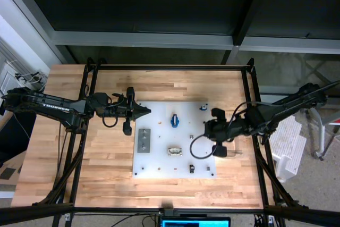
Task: Pick the 16mm bar and install on taskboard
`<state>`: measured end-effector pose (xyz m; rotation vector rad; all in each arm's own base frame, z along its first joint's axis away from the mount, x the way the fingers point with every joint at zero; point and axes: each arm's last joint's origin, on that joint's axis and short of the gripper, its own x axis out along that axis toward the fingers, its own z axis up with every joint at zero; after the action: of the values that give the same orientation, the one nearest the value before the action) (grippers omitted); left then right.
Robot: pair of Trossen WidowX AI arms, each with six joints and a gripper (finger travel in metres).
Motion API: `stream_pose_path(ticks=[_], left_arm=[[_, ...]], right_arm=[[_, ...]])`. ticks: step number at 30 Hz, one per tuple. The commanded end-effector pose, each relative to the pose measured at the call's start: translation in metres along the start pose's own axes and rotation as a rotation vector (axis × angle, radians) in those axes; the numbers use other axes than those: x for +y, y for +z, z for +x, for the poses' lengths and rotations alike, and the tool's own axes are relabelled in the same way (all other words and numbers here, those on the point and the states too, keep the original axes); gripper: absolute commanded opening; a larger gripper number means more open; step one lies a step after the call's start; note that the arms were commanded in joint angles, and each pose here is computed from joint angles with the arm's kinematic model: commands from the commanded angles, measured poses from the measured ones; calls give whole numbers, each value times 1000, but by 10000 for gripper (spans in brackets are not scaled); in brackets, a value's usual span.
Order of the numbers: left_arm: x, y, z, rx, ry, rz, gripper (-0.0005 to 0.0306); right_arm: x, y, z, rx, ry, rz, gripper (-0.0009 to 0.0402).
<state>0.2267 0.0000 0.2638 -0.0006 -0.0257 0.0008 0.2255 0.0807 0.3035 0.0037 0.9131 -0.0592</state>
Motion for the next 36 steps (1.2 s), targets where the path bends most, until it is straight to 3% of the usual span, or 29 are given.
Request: stream_pose_path(ticks=[1, 6, 12, 15, 20, 31, 36], left_arm=[[0, 0, 0, 0, 0, 0, 0], [0, 0, 0, 0, 0, 0, 0], [0, 0, 0, 0, 0, 0, 0], [0, 0, 0, 0, 0, 0, 0], [0, 0, 0, 0, 0, 0, 0], [0, 0, 0, 0, 0, 0, 0], [0, 0, 0, 0, 0, 0, 0]], right_arm=[[-14, 7, -7, -68, -10, -22, 1], [-34, 14, -20, -172, -39, -58, 0], [-52, 26, -32, -312, -16, -84, 0], [-58, 30, -34, -362, -35, -102, 0], [-64, 31, -30, -475, 10, -91, 0], [-75, 12, -13, -629, -19, -52, 0], [-79, 9, -7, -709, 6, -27, 0]])
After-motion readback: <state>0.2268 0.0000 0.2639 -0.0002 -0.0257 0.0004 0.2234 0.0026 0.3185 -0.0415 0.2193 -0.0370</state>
